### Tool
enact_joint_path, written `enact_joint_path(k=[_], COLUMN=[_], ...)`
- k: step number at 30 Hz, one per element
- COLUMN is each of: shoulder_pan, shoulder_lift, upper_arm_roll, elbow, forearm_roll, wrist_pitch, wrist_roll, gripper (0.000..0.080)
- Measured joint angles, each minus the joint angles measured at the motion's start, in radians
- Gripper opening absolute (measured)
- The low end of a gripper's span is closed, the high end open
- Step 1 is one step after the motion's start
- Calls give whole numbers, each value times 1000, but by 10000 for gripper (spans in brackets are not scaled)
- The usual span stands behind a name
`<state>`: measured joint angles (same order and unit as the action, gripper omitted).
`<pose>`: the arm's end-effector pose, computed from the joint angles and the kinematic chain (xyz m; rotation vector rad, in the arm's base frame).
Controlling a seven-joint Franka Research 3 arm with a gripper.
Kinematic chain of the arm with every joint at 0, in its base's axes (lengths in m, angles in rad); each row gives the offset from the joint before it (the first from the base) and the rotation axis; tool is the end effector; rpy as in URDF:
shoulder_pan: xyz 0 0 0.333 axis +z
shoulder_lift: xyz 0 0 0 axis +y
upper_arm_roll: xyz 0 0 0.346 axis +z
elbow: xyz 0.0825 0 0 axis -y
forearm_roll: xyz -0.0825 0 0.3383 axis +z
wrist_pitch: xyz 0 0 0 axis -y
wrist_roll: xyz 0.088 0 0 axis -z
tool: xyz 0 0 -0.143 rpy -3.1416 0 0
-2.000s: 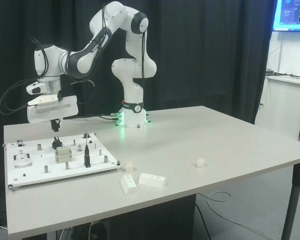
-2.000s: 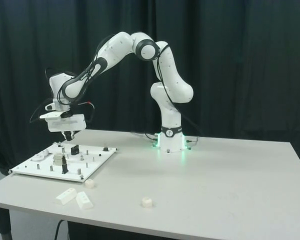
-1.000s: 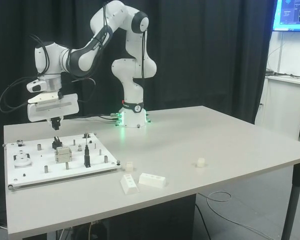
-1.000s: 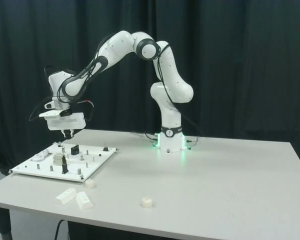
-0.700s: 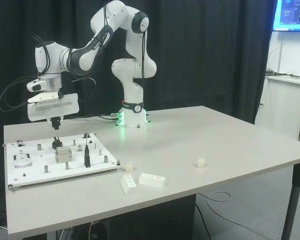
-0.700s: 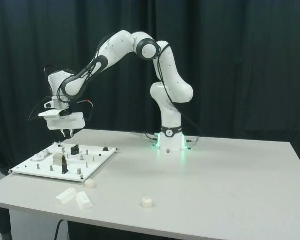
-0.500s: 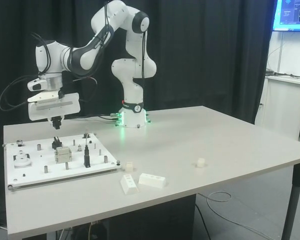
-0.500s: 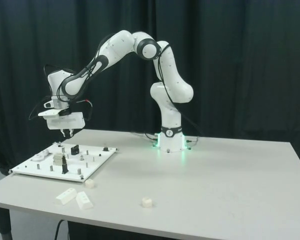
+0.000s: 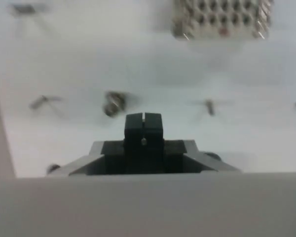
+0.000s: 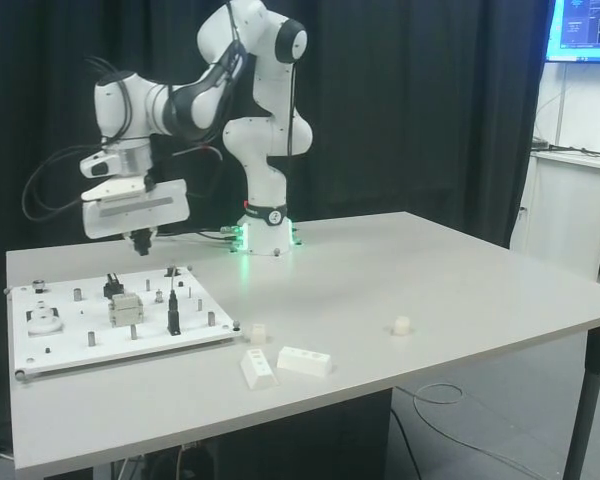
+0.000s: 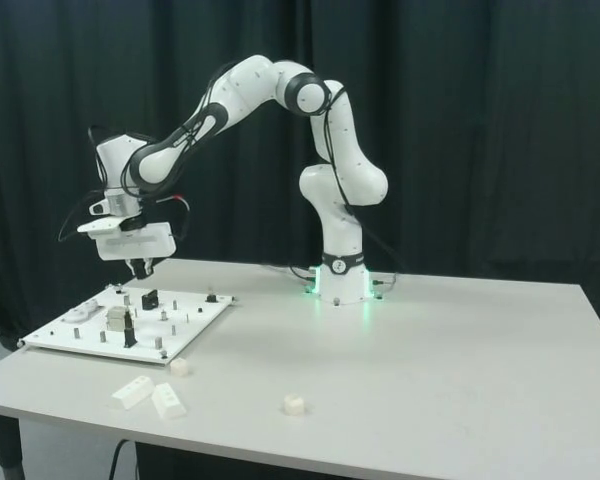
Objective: Place D-SUB.
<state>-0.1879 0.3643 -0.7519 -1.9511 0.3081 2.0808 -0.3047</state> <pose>0.3686 -0.4232 0.3469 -2.8270 1.1724 0.1380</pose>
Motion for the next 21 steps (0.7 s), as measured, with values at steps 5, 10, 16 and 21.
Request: enact_joint_path(k=[5, 10, 16, 21], shoulder_pan=[56, 112, 174, 223], shoulder_lift=[-7, -6, -2, 4], upper_arm_roll=[0, 1, 1, 2], elbow=[0, -1, -7, -17], forearm_roll=[-2, -6, -12, -14], wrist_pitch=[-10, -18, -21, -21], wrist_roll=[64, 136, 238, 307], gripper=[154, 154, 154, 154])
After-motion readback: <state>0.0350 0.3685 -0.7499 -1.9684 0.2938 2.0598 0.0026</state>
